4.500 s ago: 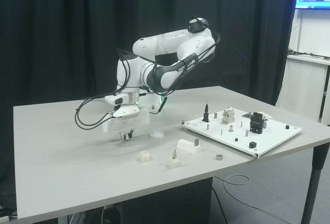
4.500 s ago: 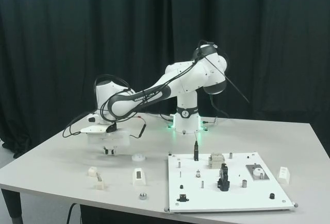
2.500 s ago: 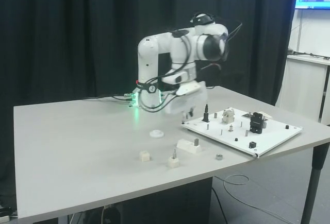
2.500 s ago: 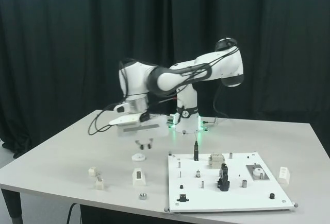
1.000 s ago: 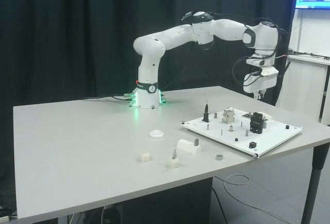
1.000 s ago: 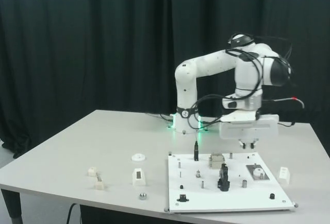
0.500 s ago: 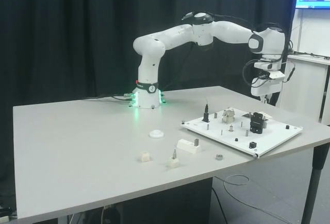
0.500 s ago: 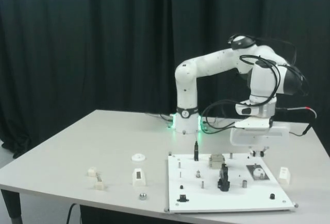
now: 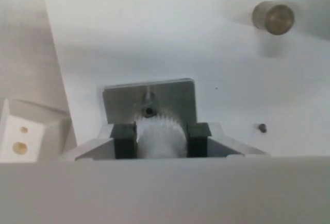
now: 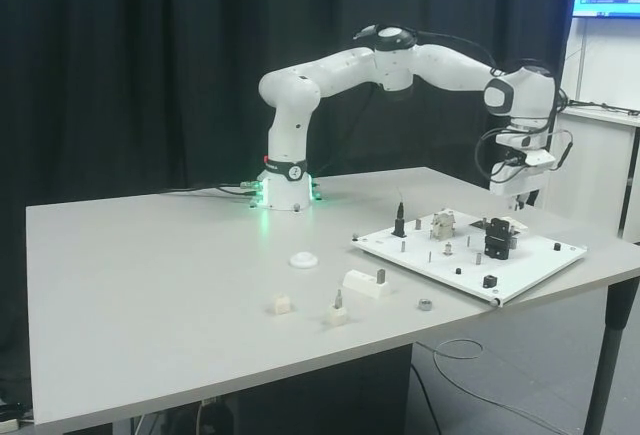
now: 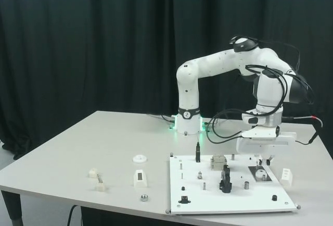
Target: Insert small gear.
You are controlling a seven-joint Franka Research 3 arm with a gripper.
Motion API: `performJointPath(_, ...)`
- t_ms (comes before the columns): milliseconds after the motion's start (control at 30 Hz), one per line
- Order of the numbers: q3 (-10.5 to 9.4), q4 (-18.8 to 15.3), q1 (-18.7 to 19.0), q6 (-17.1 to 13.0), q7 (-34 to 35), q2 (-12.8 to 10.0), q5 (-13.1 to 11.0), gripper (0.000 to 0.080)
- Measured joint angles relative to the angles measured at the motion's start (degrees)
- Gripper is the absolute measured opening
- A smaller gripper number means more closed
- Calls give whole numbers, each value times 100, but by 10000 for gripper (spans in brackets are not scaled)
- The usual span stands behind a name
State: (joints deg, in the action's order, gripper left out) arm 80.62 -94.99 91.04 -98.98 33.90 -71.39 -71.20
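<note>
Gripper (image 9: 161, 140): closed on the gear (image 9: 160, 135), a white toothed wheel clamped between two black fingers (image 9: 124, 140), seen in the wrist view. It hangs just above the grey plate (image 9: 149, 99); whether the gear touches the plate cannot be told. A small dark peg (image 9: 149, 112) stands on the plate just past the gear's teeth.

Board (image 11: 237, 205): white, lies on the worktop (image 11: 67, 158) beneath the gripper and carries the grey plate near its far corner. A metal cylinder (image 9: 273, 17) stands on the board well apart from the gripper; a tiny dark screw (image 9: 262, 127) sits beside one finger. A white block (image 9: 23, 137) with two holes lies off the board's edge, near the gripper.

Arm (image 11: 223, 62): white, base ringed with green light, upper links stretched out level from the base, the wrist (image 11: 270, 98) turned straight down over the board's far end. In the first room view the gripper (image 10: 517, 196) points down over that end.

Loose parts: a white disc (image 11: 139, 158) and small white blocks (image 11: 140, 178) rest on the worktop well apart from the gripper.
</note>
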Motion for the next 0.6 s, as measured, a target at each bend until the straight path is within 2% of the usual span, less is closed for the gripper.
performJointPath(600,-256,25,-95,-184,70,0,0,199)
